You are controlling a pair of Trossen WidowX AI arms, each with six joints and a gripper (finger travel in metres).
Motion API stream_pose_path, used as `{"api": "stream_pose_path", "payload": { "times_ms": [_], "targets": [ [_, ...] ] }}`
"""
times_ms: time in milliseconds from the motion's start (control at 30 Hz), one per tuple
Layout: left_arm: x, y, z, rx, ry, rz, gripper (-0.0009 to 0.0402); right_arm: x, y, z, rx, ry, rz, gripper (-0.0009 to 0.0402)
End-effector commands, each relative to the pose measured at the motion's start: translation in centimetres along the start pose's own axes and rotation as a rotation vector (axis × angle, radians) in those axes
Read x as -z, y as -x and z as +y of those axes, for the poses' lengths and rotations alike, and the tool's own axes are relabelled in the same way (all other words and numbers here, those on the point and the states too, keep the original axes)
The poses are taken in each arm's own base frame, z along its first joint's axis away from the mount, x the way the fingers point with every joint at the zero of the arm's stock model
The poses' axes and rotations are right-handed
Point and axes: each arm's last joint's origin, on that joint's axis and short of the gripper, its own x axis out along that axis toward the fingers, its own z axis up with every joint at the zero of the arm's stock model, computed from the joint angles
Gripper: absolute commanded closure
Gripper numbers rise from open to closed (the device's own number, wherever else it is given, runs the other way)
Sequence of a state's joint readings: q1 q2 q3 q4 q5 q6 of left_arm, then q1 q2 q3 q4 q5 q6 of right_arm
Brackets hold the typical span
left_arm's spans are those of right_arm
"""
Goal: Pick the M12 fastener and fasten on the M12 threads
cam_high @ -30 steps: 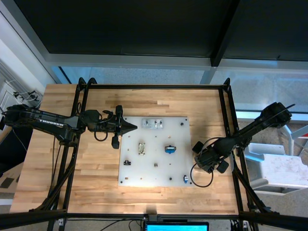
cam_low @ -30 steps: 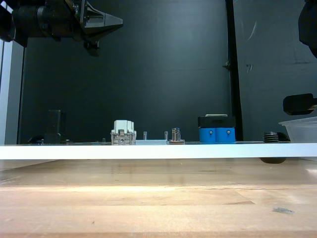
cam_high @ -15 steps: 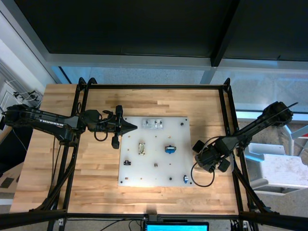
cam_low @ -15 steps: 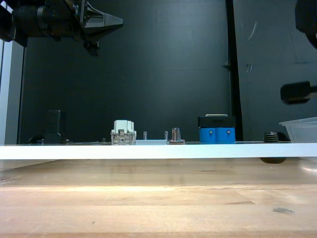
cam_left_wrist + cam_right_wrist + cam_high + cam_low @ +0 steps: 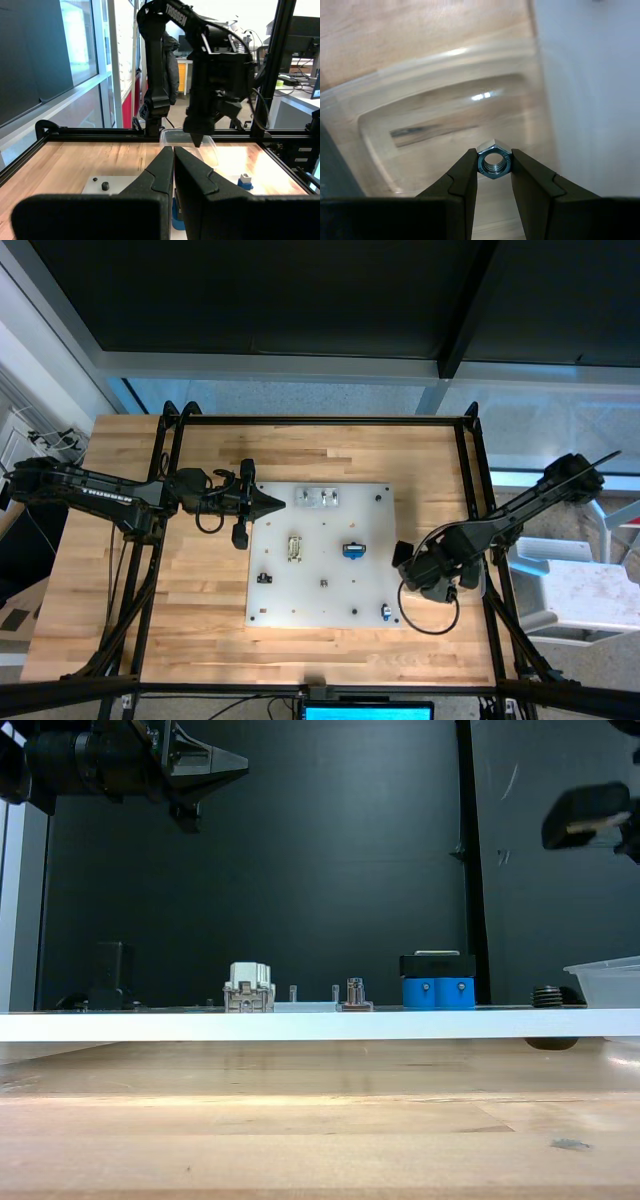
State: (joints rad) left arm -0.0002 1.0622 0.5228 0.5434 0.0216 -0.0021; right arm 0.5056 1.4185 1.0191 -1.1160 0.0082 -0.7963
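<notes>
In the right wrist view a small silver M12 nut (image 5: 494, 147) sits pinched between the tips of my right gripper (image 5: 494, 159), held above the clear tray (image 5: 445, 65). From above, the right gripper (image 5: 420, 568) hangs just off the white board's right edge (image 5: 392, 540). The low view shows only a black part of the right gripper (image 5: 588, 815), high over the tray (image 5: 605, 978). The M12 threads, a short black ribbed stud (image 5: 546, 997), stand bare near the board's near right edge (image 5: 356, 609). My left gripper (image 5: 278, 503) is shut and empty, raised over the board's far left side (image 5: 238, 762).
On the board stand a blue block (image 5: 353, 550), a grey-white connector (image 5: 295, 549), a silver post (image 5: 354, 992), a silver block (image 5: 318, 499) at the back and a blue-and-silver piece (image 5: 386, 612). A black frame (image 5: 470, 490) rims the wooden table.
The right gripper has risen out of the tray with the nut and shifted slightly left toward the board. The left arm has not moved.
</notes>
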Motion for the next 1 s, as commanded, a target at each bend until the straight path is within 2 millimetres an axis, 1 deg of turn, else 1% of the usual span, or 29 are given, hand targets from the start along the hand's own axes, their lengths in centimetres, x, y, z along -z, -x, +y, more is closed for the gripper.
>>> {"api": "stream_pose_path", "payload": {
  "times_ms": [33, 233, 400, 567, 733, 1000],
  "targets": [
    [0.0, 0.0, 0.0, 0.000, 0.000, 0.000, 0.0393, -1.2, 0.3, -1.2, 0.001, 0.007, -0.001, 0.0393],
    [0.0, 0.0, 0.0, 0.000, 0.000, 0.000, 0.0393, -3.7, 0.3, -3.9, 0.010, 0.081, -0.006, 0.0393],
    [0.0, 0.0, 0.0, 0.000, 0.000, 0.000, 0.0393, -5.9, 0.4, -6.1, 0.021, 0.083, -0.016, 0.0393],
    [0.0, 0.0, 0.0, 0.000, 0.000, 0.000, 0.0393, -7.7, 0.0, -8.0, 0.026, 0.089, -0.020, 0.0393],
    [0.0, 0.0, 0.0, 0.000, 0.000, 0.000, 0.0393, -9.0, -0.7, -9.3, 0.033, 0.125, -0.017, 0.0393],
    [0.0, 0.0, 0.0, 0.000, 0.000, 0.000, 0.0393, -10.6, -1.8, -11.1, 0.038, 0.127, 0.003, 0.0393]
  ]
}}
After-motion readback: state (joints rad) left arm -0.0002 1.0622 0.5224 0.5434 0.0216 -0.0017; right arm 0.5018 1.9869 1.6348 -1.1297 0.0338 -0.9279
